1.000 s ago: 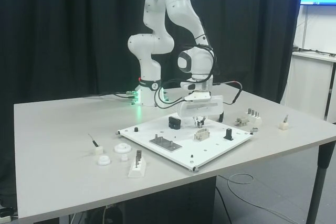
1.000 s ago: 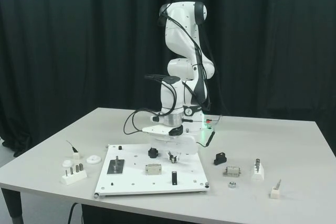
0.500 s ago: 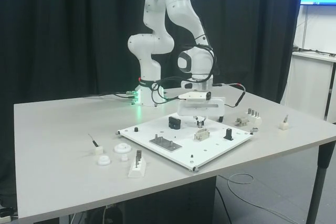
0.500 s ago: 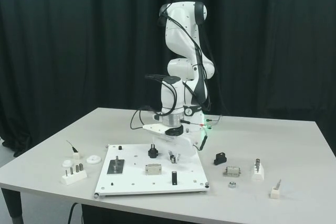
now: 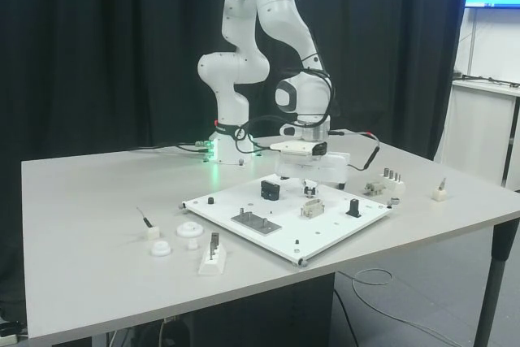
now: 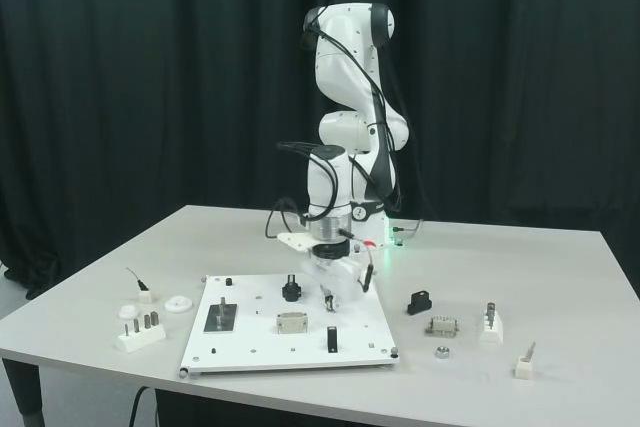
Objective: Insert BNC.
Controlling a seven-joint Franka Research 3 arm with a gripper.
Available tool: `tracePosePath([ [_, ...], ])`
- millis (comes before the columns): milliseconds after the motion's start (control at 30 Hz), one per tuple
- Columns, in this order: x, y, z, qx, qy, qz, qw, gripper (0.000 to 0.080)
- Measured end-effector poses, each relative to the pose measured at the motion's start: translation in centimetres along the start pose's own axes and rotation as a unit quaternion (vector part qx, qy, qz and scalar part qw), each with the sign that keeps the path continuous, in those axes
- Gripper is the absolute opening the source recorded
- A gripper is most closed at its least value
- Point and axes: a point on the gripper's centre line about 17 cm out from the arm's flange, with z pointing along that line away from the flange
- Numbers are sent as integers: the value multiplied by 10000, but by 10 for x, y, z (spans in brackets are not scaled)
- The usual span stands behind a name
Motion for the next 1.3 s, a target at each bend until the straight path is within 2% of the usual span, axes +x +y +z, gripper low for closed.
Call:
tracePosePath([
  [267,0,0,0,-1,6,540,9985,124],
  [600,0,-1,0,-1,4,1124,9937,124],
  [1300,1,-2,0,-6,10,1440,9896,124],
])
